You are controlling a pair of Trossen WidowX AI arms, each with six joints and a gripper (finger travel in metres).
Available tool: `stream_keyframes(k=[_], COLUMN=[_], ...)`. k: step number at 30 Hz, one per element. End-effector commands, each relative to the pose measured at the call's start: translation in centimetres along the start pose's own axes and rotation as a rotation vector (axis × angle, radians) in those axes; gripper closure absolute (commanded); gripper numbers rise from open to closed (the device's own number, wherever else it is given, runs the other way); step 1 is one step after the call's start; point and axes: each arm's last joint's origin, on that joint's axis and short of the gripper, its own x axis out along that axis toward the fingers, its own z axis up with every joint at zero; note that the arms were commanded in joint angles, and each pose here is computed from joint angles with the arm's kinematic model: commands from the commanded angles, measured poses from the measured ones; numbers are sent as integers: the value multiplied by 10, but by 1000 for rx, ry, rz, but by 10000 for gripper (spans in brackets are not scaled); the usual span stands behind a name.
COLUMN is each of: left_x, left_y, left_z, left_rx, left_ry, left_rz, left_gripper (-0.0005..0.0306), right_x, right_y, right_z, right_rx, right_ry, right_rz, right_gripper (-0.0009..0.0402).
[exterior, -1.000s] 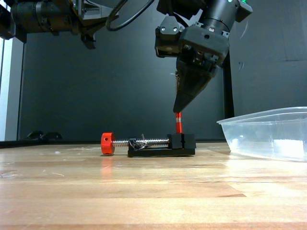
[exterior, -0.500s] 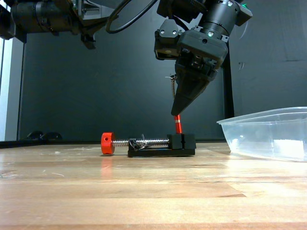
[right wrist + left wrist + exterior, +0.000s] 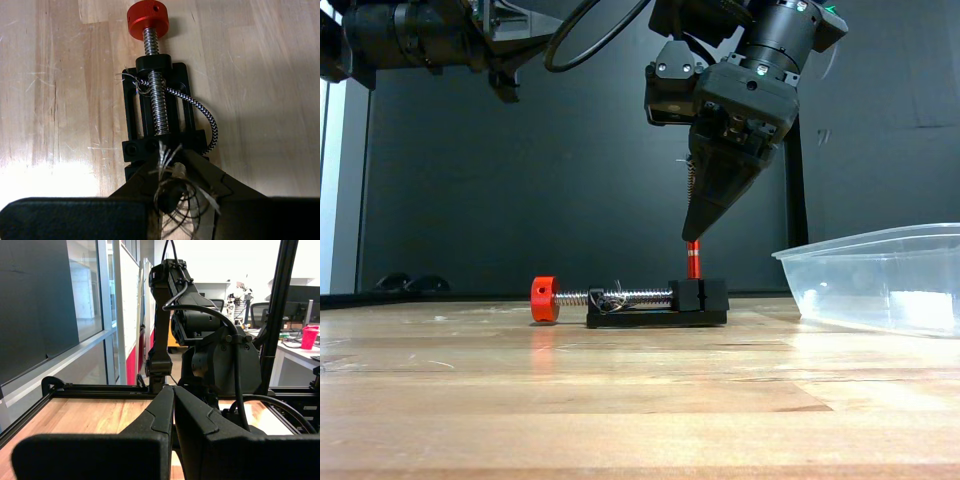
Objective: Pick the RCA connector and install on taskboard
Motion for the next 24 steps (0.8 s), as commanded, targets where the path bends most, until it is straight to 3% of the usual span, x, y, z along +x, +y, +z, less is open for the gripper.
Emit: stream_keyframes(k=[1,9,18,24], left_x=[0,0,0,0], left_y=[0,0,0,0], left_z=[0,0,0,0], left_rx=[0,0,0,0], left_ry=[0,0,0,0], left_rz=[0,0,0,0], left_gripper=[300,300,300,300], right_x=[-3,-18,-36,-52], right_y=[0,-2,-3,-6], right_z=[0,2,3,-1], right_rx=[0,2,8,3], right_ry=[-6,-33,-68,-60], right_rz=[0,9,23,23], right_gripper=[349,293,197,170])
